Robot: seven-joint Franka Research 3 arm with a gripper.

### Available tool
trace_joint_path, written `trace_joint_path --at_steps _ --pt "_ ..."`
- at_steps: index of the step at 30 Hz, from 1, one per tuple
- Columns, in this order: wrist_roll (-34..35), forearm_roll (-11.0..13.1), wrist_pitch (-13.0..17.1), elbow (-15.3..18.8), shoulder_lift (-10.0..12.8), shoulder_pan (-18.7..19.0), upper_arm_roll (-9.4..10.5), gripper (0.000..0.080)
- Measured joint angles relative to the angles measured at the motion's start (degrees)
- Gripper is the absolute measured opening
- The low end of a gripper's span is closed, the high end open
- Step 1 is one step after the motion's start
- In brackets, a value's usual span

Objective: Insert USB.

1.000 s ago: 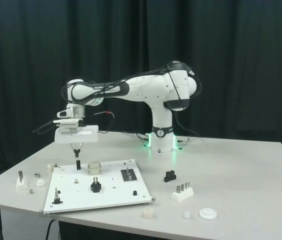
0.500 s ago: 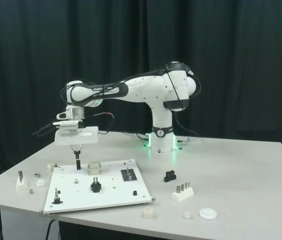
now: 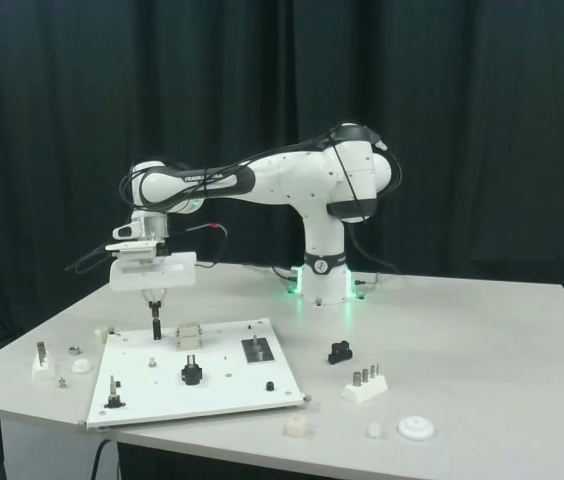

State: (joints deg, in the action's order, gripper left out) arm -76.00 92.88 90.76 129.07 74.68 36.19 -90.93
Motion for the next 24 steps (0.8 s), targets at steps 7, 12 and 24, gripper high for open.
trace_joint_path --at_steps 7,12,24 --pt "0.00 -0.17 -0.24 0.00 0.00 -0.16 -0.08 0.0091" --pt "0.12 -0.17 -0.35 0.00 0.00 -0.21 -0.09 0.0091" --pt "0.97 -0.15 -0.63 -0.23 0.00 -0.21 -0.06 0.0091"
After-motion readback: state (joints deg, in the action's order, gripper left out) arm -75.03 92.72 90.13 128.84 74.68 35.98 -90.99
